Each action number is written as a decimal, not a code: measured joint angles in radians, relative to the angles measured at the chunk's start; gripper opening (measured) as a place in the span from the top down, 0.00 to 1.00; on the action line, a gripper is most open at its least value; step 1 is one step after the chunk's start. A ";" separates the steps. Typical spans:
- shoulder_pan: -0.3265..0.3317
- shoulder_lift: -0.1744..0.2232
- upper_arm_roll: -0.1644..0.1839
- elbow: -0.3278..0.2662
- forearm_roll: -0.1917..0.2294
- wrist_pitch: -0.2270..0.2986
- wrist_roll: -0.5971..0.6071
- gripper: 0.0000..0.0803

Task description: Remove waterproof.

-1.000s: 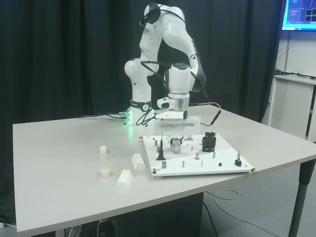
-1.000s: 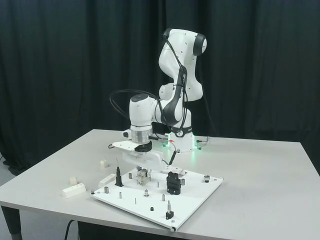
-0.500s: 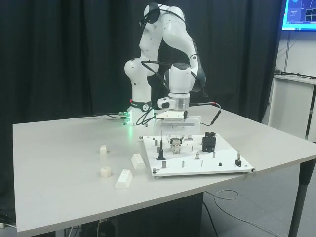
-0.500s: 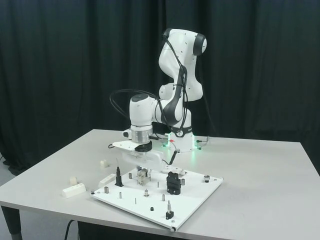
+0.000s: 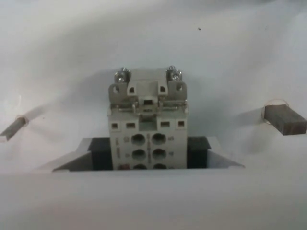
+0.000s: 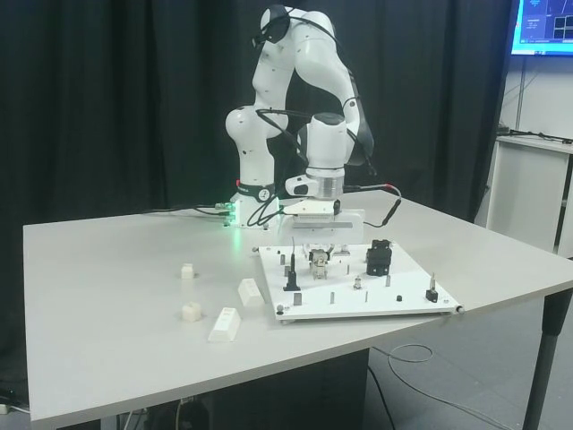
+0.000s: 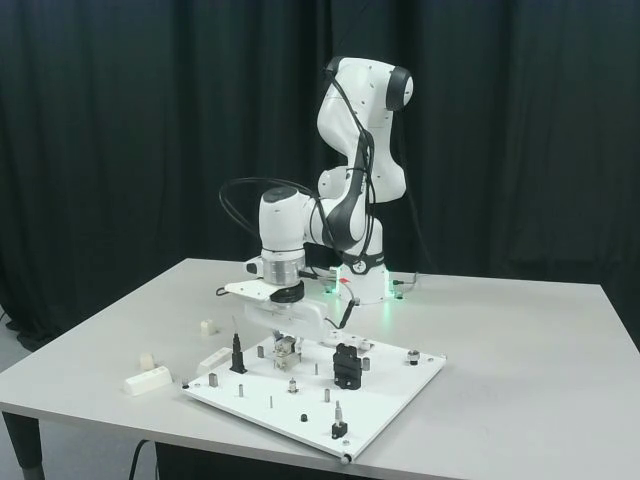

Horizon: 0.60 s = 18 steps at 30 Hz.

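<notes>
Found low over the white board (image 6: pixel 358 300), near its edge toward the arm's base: the hand (image 6: pixel 319 251), pointed straight down. Clamped on the waterproof connector (image 5: pixel 147 129), with a black pad (image 5: pixel 101 153) pressed against each side of its grey body. Showed, in the wrist view, two screws and a latch at the connector's far end, and rows of round sockets on its face. Could not tell from either room view whether the waterproof connector sat on the board or just off it. Stood upright on the same board: a black post (image 6: pixel 292 273) just beside the hand, a black block (image 6: pixel 379 258) near it on the other side, and several small grey pegs (image 6: pixel 333 296) toward the front edge. Lay apart from the board on the grey surface (image 6: pixel 107 269): four white blocks, two long ones (image 6: pixel 226 323) near the board's corner and two small ones (image 6: pixel 187 270) further out. Glowed green at the arm's base (image 6: pixel 235 213).
</notes>
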 joint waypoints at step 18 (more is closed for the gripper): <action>0.000 -0.001 0.000 0.002 -0.008 -0.001 0.000 0.61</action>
